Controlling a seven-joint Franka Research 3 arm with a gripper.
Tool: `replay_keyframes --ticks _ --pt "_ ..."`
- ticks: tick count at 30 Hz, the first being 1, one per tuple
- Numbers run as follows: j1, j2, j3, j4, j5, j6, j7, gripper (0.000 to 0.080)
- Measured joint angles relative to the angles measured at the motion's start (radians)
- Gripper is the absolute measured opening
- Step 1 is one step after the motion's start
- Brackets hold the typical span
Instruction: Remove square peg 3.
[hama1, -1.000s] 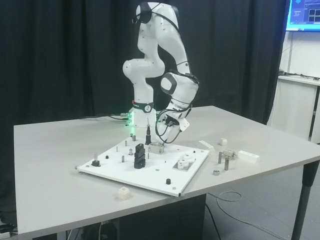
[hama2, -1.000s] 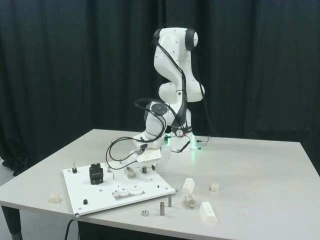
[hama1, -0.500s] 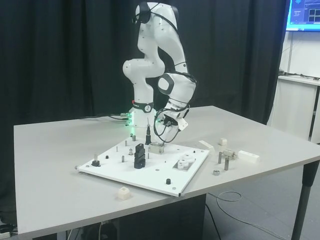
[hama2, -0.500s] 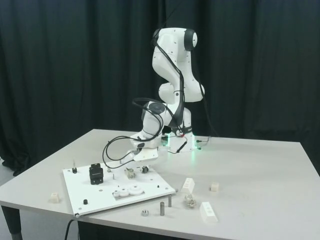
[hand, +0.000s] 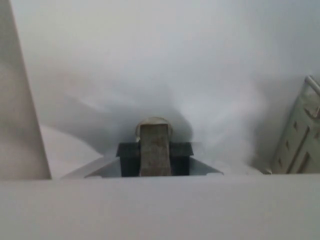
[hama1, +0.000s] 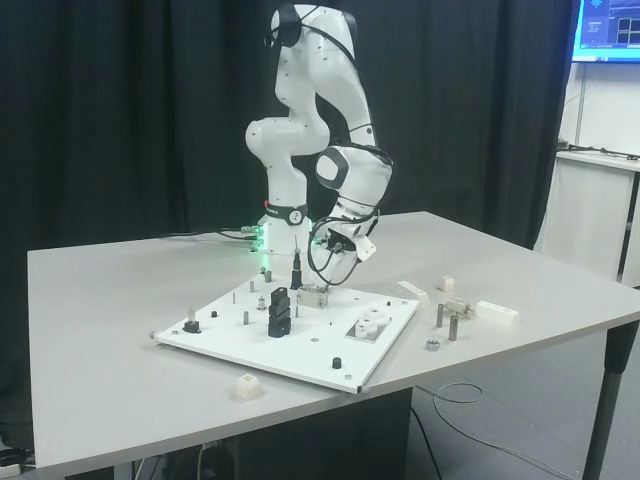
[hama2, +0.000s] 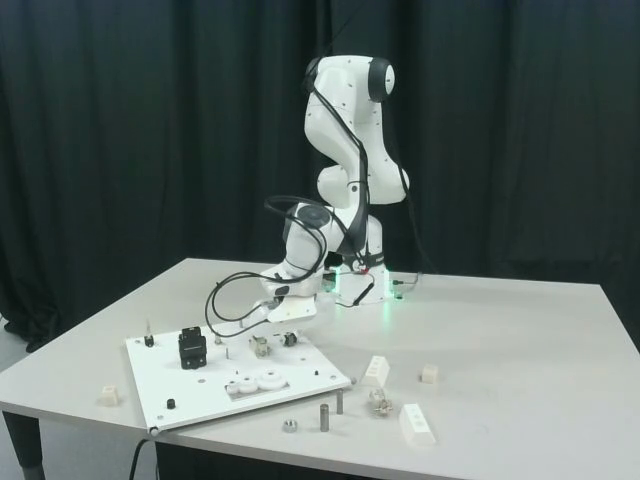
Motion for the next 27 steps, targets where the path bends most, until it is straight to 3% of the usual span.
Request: replay_keyframes --ticks 27 --pt "0.0 -0.001 0.0 0.002 0.001 -0.009 -0.018 0.0117"
